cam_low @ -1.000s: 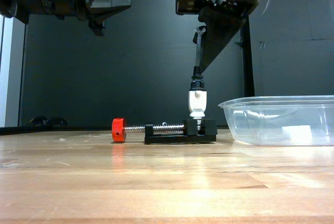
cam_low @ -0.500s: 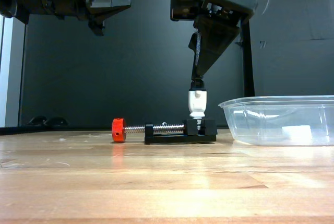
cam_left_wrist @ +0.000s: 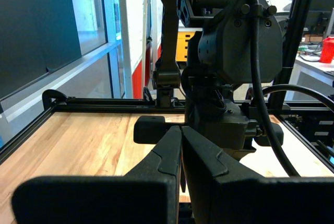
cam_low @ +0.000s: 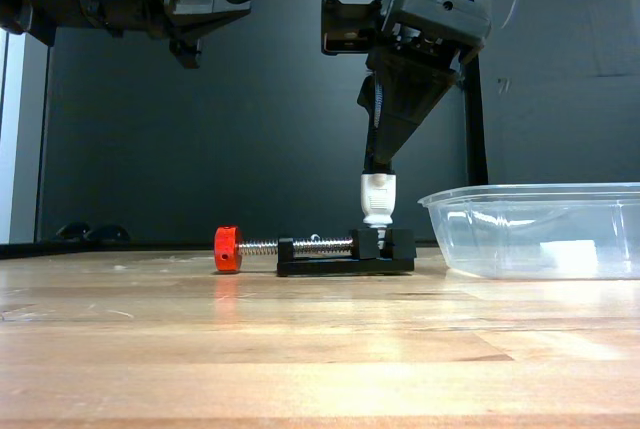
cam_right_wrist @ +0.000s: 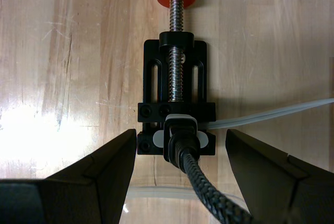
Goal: Remove the power plug from the receptacle and place in the container
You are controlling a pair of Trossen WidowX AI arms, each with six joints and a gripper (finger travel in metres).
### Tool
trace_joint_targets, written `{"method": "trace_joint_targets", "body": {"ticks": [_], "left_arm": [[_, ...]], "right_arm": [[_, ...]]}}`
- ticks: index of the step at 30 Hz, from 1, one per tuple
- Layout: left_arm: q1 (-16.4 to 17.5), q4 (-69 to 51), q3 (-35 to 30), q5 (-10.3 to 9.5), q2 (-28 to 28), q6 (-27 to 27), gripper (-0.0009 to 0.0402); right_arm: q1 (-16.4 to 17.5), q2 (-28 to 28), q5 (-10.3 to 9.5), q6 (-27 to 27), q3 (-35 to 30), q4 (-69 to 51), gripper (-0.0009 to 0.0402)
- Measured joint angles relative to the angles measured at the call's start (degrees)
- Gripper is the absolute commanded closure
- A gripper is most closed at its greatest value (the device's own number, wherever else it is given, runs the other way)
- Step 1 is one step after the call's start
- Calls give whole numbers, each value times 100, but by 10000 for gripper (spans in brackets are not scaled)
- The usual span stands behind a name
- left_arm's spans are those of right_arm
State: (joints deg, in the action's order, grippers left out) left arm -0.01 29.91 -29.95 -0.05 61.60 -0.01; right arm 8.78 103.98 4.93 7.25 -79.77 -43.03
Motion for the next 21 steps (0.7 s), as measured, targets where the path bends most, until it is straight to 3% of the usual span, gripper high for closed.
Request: {"method": "trace_joint_targets", "body": {"ticks": [21], "left_arm": [[0, -7, 2, 0, 0, -2, 393]], "right_arm": [[-4, 0, 2, 74, 13, 22, 325]]}}
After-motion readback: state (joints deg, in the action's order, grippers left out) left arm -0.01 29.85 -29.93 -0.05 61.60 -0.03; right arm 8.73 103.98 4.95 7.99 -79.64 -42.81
